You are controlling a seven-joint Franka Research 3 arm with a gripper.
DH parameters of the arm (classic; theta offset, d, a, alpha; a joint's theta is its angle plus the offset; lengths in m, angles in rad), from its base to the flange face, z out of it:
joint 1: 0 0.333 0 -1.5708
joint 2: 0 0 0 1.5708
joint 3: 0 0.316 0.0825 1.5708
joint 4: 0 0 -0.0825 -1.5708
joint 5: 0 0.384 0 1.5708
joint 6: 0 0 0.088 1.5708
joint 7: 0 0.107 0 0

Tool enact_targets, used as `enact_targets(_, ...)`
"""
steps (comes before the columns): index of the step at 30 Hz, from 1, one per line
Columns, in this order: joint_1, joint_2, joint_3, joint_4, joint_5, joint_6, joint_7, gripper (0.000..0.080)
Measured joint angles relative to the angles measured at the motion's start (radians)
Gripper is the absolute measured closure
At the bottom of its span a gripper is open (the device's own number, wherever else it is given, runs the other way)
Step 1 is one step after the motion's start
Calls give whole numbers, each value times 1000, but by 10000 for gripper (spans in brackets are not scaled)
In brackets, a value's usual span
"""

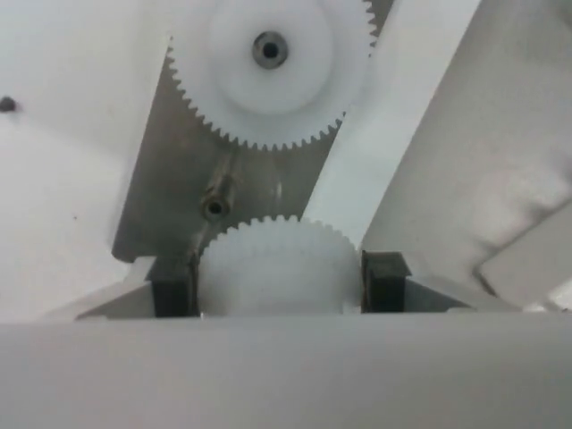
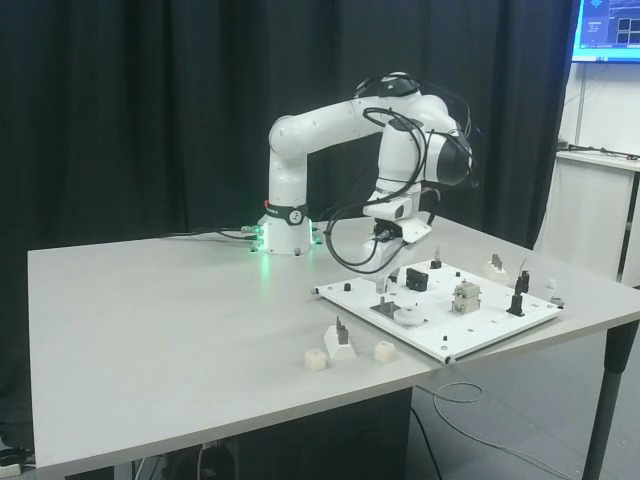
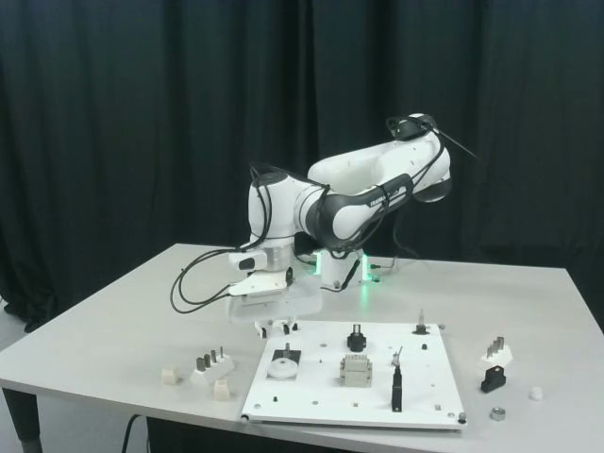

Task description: Insert medium gear.

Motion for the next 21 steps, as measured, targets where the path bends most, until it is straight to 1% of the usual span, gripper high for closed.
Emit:
enact_targets(9,0,0,2,5,0,-2,99,409)
enact_targets(15,0,0,10,12,0,0,128,409)
enact_targets(21,0,-1,24,21,0,16,155,409)
